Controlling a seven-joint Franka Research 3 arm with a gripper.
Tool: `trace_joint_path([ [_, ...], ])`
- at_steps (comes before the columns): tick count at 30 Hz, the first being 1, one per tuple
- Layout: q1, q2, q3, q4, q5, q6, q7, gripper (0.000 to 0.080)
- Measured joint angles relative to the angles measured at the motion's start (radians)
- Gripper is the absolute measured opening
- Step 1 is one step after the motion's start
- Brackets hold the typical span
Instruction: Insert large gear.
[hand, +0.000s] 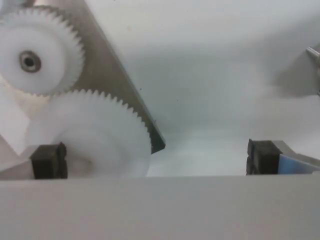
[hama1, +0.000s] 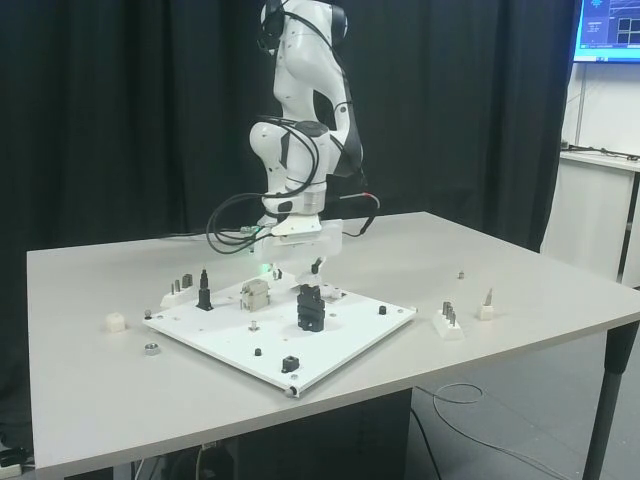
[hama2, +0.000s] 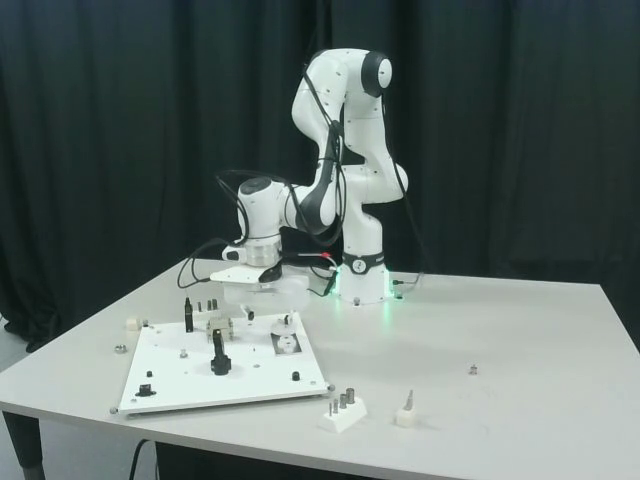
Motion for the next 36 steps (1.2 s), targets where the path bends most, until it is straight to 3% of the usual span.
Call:
trace_joint_path([
  [15, -0.001, 0.001, -0.016, 0.003, -0.029, 0.001, 0.0, 0.08],
  [36, -0.012, 0.007, -0.022, -0.004, -0.03, -0.002, 0.0, 0.08],
])
